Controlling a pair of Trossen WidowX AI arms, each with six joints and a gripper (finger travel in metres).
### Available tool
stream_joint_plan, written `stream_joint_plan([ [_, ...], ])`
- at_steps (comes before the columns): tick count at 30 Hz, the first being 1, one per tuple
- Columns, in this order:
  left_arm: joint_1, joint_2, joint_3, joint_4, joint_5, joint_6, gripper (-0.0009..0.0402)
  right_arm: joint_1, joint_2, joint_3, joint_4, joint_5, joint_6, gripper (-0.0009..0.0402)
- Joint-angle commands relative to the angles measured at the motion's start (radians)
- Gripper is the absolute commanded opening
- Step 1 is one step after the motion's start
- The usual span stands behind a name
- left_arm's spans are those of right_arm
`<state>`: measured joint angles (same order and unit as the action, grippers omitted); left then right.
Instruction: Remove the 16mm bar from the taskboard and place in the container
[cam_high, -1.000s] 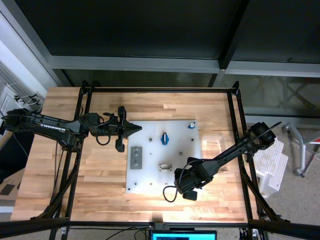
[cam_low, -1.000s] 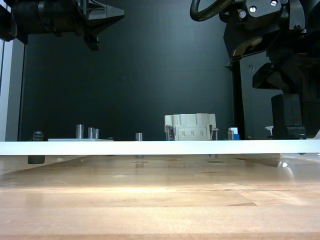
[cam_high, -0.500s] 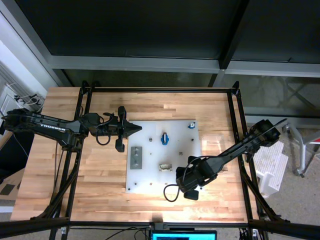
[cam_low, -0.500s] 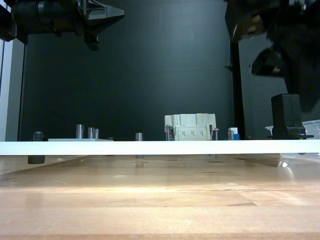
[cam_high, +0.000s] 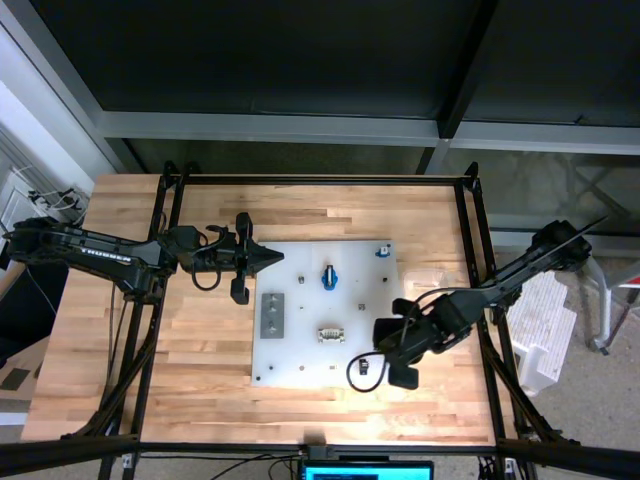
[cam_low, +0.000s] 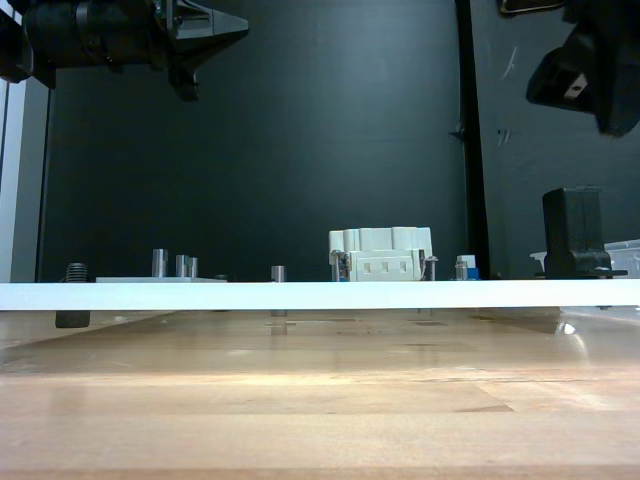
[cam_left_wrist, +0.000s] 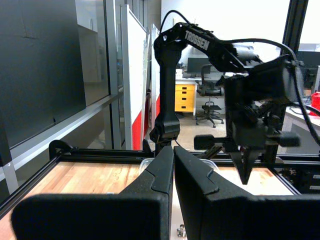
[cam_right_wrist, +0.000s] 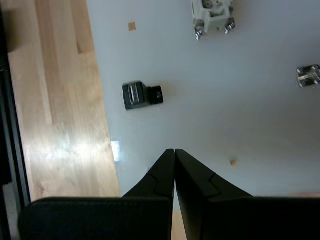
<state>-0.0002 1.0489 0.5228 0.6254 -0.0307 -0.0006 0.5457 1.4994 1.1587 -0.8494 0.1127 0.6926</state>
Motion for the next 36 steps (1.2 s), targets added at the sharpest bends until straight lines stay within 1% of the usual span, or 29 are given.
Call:
stream_joint_plan([
  [1,0.0,0.0,0.0,0.0,0.0,0.0,0.0,0.006,-0.051,-0.038,0.0,0.0,0.001,0.0],
  [8,0.0,0.0,0.0,0.0,0.0,0.0,0.0,0.017,-0.111,-0.082,-0.001,0.0,-0.001,0.0],
  [18,0.0,0.0,0.0,0.0,0.0,0.0,0.0,0.031,-0.118,-0.085,-0.002,0.0,-0.004,0.0],
  [20,0.0,0.0,0.0,0.0,0.0,0.0,0.0,0.034,-0.115,-0.083,-0.003,-0.009,-0.021,0.0],
  [24,0.0,0.0,0.0,0.0,0.0,0.0,0.0,0.061,-0.091,-0.073,-0.008,-0.008,-0.05,0.0],
  [30,0.0,0.0,0.0,0.0,0.0,0.0,0.0,0.088,-0.021,-0.054,-0.015,-0.008,-0.051,0.0006],
  [34,0.0,0.0,0.0,0.0,0.0,0.0,0.0,0.095,0.027,-0.035,-0.023,-0.007,-0.051,0.003],
  [36,0.0,0.0,0.0,0.0,0.0,0.0,0.0,0.097,0.048,-0.025,-0.028,0.001,-0.051,0.0048],
])
